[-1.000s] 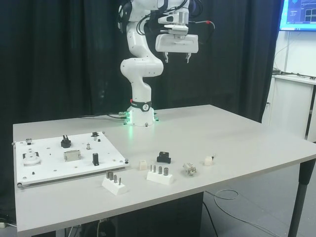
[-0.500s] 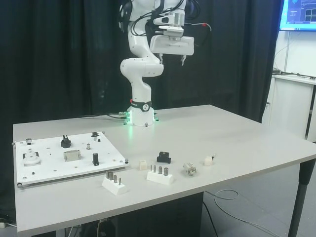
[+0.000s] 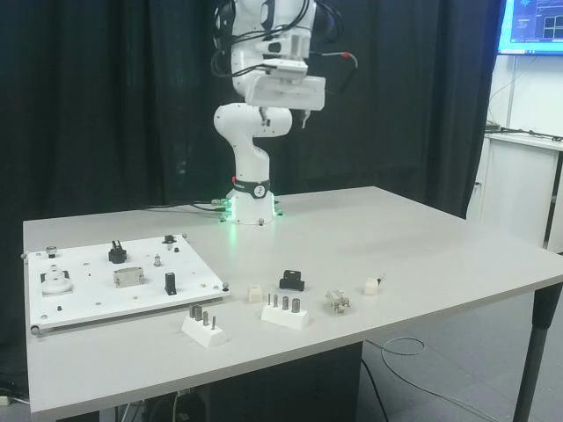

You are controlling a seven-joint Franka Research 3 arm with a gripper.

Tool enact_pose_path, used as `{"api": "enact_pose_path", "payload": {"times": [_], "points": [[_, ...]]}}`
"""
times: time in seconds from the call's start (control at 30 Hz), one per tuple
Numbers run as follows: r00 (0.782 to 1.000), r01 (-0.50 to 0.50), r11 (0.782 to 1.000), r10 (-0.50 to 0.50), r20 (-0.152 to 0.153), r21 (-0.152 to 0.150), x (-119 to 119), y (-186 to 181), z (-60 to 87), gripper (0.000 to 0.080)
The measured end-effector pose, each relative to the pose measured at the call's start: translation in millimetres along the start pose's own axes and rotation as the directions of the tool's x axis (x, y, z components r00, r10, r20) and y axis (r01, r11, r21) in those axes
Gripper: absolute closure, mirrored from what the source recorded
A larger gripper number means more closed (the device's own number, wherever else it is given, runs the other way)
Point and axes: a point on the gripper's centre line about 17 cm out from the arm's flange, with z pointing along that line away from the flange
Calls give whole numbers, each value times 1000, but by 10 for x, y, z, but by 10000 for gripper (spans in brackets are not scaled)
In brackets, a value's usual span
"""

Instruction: Pick Ethernet.

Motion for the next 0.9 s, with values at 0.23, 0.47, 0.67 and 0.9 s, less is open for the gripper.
{"api": "enact_pose_path", "payload": {"times": [0.23, 0.47, 0.67, 0.9], "points": [[999, 26, 1000, -26, 34, 0, -107, 341, 151, 3], [998, 25, 1000, -26, 53, 17, -230, 660, 326, 3], [998, 27, 999, -29, 61, 34, -363, 907, 506, 3], [997, 30, 998, -34, 64, 54, -529, 1163, 710, 3]]}}
